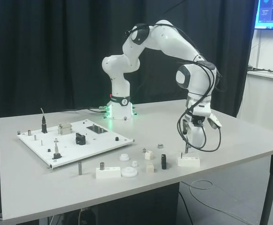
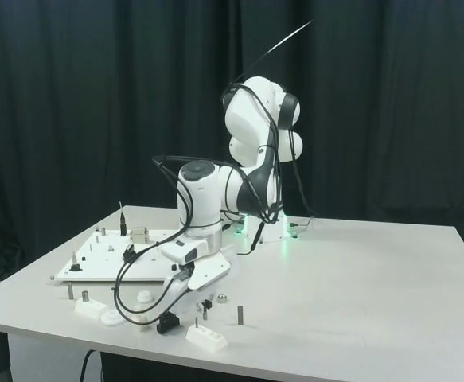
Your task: Insert square peg 2.
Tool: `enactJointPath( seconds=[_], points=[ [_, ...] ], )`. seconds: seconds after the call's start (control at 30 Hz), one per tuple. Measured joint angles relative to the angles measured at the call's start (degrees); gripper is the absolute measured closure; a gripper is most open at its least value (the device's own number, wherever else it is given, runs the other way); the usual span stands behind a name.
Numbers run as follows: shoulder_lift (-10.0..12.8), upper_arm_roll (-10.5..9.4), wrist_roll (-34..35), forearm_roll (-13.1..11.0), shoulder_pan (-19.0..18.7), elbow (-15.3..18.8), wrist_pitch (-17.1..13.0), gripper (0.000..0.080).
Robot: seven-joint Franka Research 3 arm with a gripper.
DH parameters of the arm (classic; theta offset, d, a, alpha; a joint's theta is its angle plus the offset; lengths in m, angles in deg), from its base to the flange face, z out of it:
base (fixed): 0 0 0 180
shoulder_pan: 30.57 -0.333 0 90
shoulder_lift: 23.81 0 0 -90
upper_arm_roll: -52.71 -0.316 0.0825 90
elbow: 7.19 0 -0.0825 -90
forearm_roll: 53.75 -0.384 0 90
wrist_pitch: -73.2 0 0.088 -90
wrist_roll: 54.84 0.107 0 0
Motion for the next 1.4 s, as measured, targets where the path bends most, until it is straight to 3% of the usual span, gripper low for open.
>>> enactJointPath(
  seconds=[0.97, 1.4],
  points=[
    [-0.58, 0.0, 1.91, 0.14, -0.09, -0.73, 1.09, 0.0728],
    [-0.59, 0.03, 2.35, 1.28, -0.07, -1.53, 1.89, 0.0728]
  ],
)
